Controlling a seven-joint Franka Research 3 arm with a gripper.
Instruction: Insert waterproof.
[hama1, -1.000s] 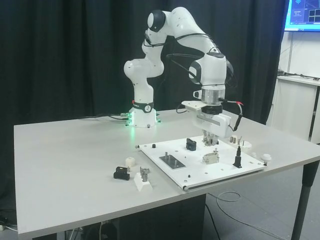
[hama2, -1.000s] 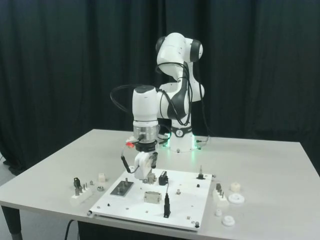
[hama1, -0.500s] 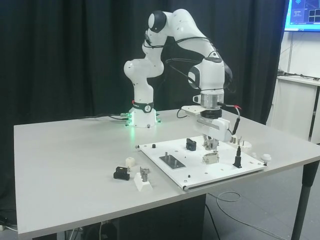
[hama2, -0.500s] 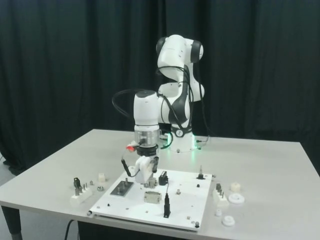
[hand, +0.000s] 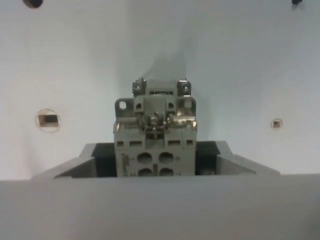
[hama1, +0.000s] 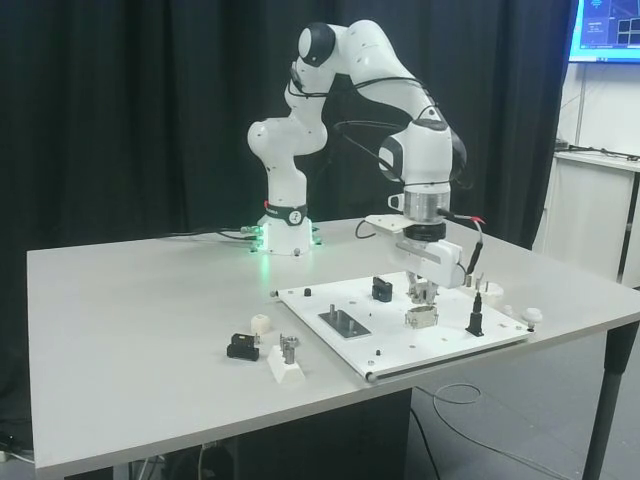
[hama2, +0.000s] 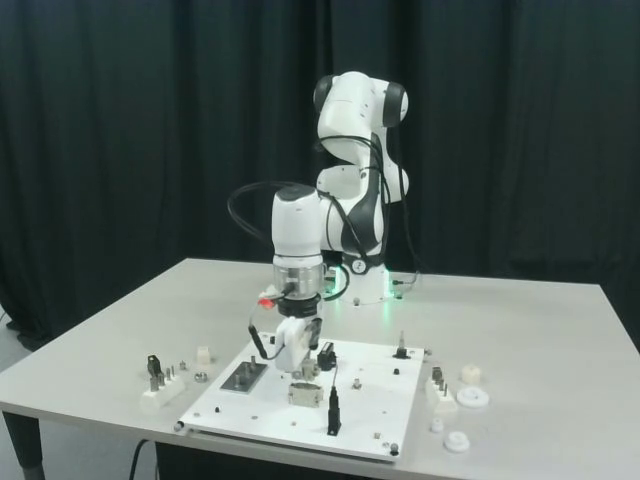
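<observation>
My gripper hangs low over the right part of the white board, shut on a grey waterproof plug. Just below it, the grey waterproof socket stands on the board. From the second room view, the gripper sits directly above that socket with only a small gap. In the wrist view the grey connector with metal clips stands centred against the white board. A blurred grey band hides its lower part.
On the board stand a black upright plug, a small black part and a grey metal block. Left of the board lie a black piece, a white cap and a white holder. White gears lie on its other side.
The gripper has swung with the plug toward the board's front and come down, from beside the small black part to right above the socket.
</observation>
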